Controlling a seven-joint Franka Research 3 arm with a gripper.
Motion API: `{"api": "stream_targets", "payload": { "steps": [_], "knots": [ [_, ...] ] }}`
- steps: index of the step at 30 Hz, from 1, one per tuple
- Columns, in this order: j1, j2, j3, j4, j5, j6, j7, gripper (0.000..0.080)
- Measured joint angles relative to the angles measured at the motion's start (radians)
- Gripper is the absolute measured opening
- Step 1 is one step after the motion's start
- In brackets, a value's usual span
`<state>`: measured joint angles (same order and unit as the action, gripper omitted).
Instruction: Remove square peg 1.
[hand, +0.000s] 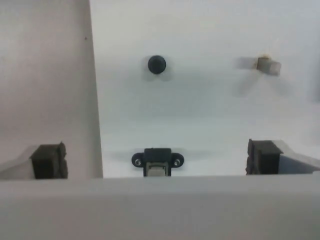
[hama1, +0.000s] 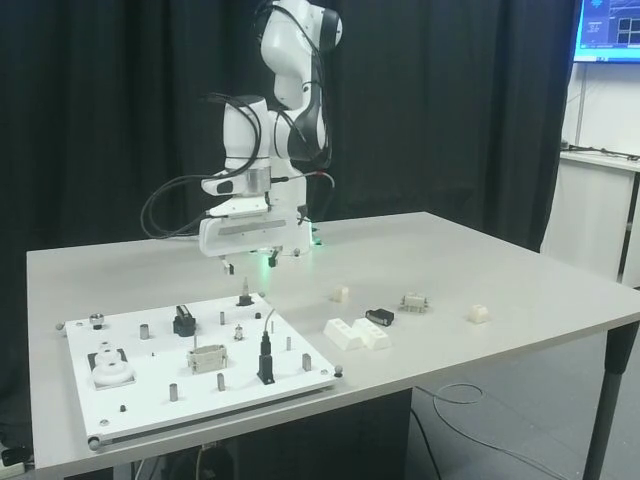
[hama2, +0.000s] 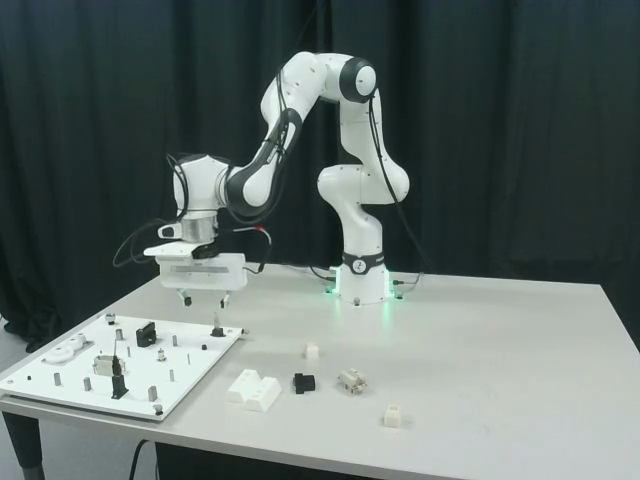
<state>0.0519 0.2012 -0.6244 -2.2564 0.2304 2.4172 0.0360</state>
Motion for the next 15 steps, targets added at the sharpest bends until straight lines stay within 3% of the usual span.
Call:
{"api": "stream_targets", "payload": {
  "steps": [15],
  "knots": [
    [0.000, 0.001, 0.000, 0.066, -0.007, -0.029, 0.018, 0.0800]
  ]
}}
